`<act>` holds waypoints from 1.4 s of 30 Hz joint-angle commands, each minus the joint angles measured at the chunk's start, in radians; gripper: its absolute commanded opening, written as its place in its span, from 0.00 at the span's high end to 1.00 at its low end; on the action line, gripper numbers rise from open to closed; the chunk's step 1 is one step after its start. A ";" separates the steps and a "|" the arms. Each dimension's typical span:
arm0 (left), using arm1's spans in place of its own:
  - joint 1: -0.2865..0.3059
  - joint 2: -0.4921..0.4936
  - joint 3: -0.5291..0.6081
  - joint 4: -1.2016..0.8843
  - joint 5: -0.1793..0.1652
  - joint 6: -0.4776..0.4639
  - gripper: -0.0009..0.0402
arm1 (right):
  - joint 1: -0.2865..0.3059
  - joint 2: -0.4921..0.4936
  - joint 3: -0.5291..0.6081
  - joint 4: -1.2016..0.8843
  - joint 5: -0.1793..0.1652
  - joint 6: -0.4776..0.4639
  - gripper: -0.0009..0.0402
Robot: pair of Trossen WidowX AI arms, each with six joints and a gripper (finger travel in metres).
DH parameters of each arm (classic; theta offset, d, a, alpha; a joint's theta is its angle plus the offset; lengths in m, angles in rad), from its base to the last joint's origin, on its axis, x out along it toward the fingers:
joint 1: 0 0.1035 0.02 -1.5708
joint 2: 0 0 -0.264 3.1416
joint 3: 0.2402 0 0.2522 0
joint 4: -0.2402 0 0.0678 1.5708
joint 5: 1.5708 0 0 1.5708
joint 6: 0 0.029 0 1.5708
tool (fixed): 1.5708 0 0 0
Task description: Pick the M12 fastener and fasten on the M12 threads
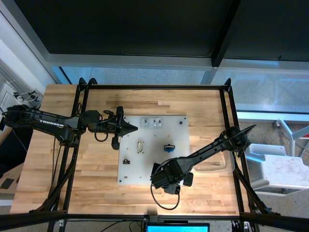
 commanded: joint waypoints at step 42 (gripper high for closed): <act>0.000 0.000 0.000 0.000 0.000 0.000 0.98 | -0.001 0.011 -0.092 0.103 0.002 0.013 0.95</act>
